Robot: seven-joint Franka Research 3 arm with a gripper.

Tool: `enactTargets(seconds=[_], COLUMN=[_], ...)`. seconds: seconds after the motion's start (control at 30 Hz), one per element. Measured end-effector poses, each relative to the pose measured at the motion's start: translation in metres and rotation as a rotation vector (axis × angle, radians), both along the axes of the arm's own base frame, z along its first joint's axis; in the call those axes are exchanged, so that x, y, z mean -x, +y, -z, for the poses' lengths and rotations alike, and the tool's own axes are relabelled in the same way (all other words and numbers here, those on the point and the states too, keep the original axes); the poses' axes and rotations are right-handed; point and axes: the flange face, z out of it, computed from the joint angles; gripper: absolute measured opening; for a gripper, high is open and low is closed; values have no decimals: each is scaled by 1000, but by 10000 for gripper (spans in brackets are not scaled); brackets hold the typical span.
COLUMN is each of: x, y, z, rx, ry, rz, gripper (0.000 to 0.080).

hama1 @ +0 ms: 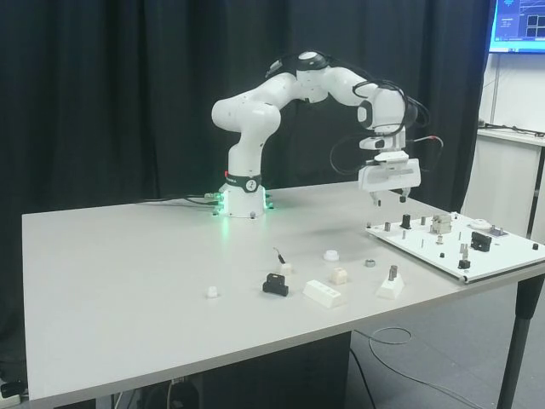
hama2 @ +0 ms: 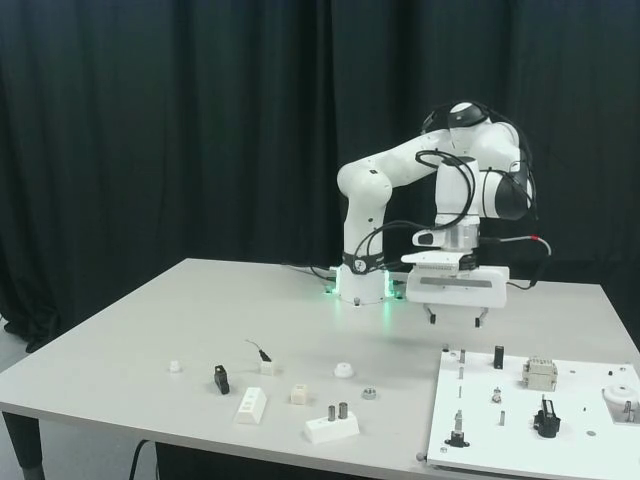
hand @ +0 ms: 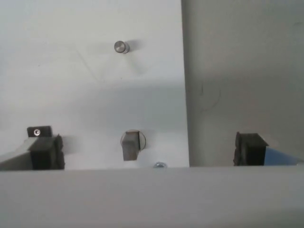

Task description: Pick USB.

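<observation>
My gripper (hama1: 388,200) (hama2: 455,321) hangs open above the corner of the white board (hama1: 502,260) (hama2: 520,425) nearest the arm's base, holding nothing. In the wrist view the black fingertips (hand: 45,152) stand far apart, and a short grey upright piece (hand: 130,145) sits on the white board (hand: 71,85) between them. A metal peg (hand: 121,46) stands further along the board. A small black upright plug-like part (hama1: 406,221) (hama2: 498,356) stands on the board beside the gripper. I cannot tell which part is the USB.
The board also carries pegs, a grey block (hama2: 539,373) and a black part (hama2: 544,421). Loose on the grey table (hama1: 128,256) lie a black part (hama1: 274,285), a small wired piece (hama1: 279,256), white blocks (hama1: 324,293) and a nut (hama1: 370,262).
</observation>
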Motion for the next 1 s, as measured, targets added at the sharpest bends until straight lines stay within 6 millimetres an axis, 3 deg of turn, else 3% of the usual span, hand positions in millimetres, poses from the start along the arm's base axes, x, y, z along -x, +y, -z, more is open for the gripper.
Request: enactTargets(seconds=[0.3, 1.0], x=[-1, -2], y=[-3, -5], z=[-11, -13], rx=[-10, -15], ry=[10, 10], rz=[4, 9], gripper=[800, 800])
